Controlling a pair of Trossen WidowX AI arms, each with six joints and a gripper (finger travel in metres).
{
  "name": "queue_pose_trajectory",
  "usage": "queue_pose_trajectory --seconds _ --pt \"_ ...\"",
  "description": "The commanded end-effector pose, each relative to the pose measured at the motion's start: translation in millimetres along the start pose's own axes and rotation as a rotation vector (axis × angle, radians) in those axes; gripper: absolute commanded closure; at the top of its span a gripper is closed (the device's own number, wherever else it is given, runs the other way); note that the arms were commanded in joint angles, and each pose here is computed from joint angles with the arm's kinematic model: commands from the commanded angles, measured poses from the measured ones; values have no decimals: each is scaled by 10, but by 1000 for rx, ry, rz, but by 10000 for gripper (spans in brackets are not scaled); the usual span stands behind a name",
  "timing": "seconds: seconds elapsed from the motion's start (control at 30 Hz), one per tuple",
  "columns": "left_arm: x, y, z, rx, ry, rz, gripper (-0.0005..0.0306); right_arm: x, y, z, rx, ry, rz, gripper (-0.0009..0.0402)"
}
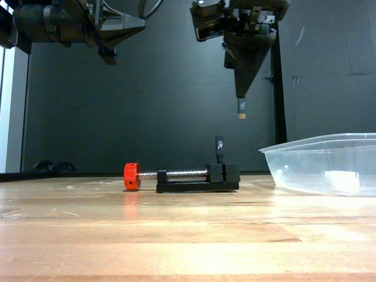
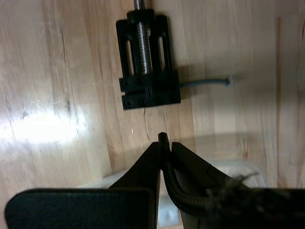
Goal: Pick the USB-C connector and install on taskboard
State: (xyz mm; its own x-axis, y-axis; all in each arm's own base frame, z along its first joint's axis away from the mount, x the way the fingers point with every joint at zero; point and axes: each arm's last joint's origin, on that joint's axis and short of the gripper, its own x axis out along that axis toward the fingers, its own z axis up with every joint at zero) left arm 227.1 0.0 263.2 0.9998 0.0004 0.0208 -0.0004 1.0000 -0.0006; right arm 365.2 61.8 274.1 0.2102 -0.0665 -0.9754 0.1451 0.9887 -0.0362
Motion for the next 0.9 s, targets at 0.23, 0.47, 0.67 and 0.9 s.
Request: queue_pose_trajectory --seconds 0.23,0.47,0.67,0.9 --pt "1 1 0 0 0 0 300 62 47 177 -16 -11 1 394" --pt "0 0 1 0 -1 0 300 136 77 249 -23 -11 2 393" --pt "1 1 0 0 0 0 300 138 79 256 4 -17 3 394" --pt "1 1 0 0 0 0 300 154 79 250 4 -14 1 393"
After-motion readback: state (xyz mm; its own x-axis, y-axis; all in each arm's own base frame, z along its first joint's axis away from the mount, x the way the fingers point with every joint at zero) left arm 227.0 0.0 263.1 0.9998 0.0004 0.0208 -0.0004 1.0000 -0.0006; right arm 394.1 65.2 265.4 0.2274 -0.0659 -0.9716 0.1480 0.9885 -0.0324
